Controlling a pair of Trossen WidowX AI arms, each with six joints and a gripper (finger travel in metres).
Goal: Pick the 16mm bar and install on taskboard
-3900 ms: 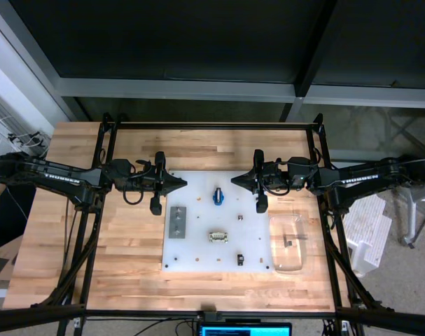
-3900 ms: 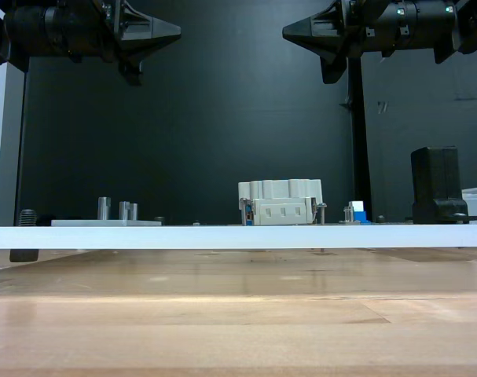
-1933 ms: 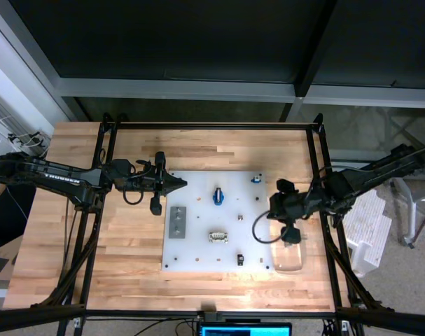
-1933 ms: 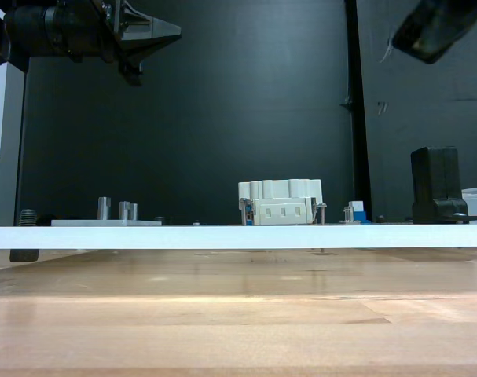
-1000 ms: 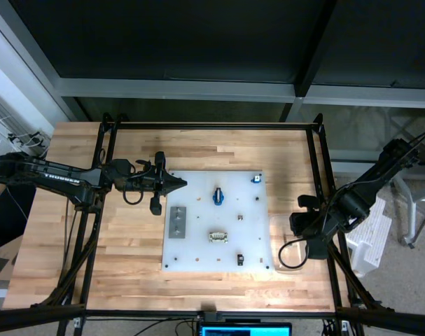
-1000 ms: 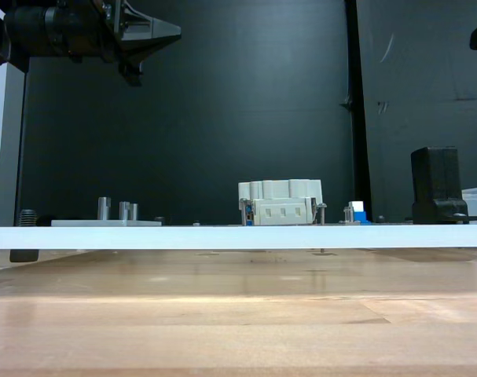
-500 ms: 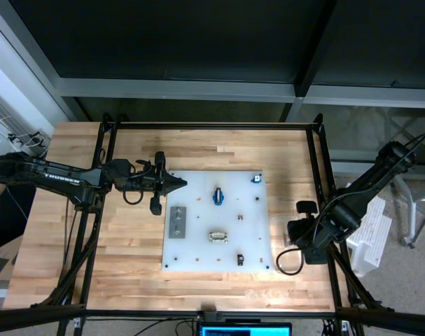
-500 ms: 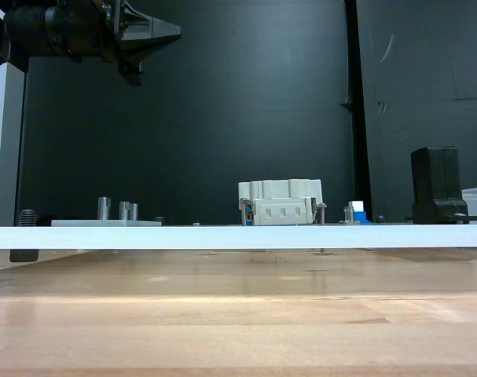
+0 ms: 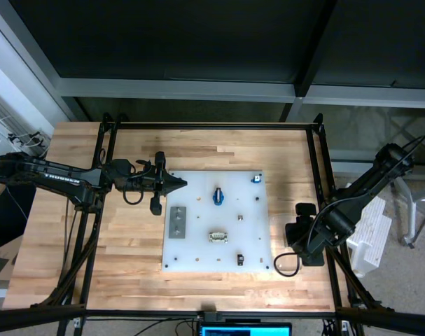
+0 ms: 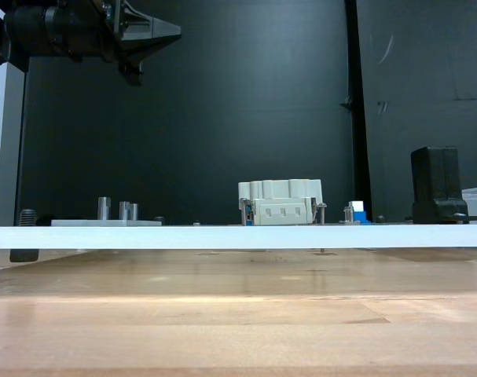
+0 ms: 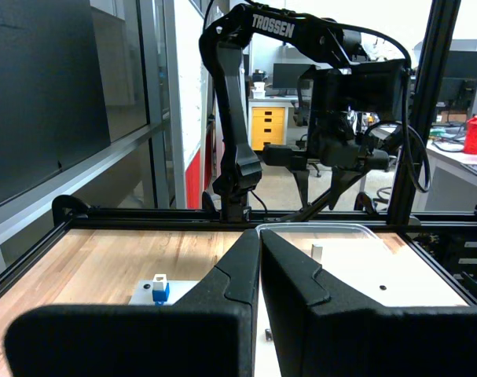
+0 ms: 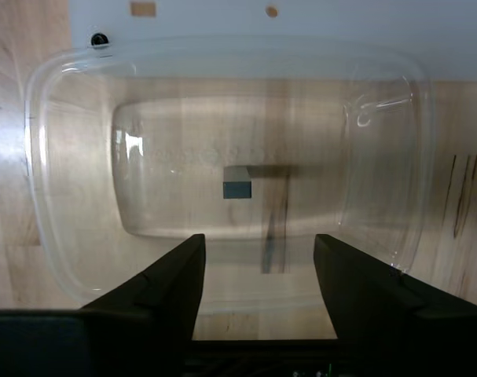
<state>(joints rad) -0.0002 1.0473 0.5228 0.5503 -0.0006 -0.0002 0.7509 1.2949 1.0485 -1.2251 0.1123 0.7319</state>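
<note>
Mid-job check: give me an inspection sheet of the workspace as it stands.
Surface: wooden table, taskboard flat at its middle.
Job's things: bar sits in the clear tray, not gripped.
Clutter: nothing seen.
Pincers: right pincer open above the tray; left pincer shut, raised over the taskboard's far left edge.
Cables: a loop hangs under each wrist.
Surroundings: black frame; screen at near edge.
</note>
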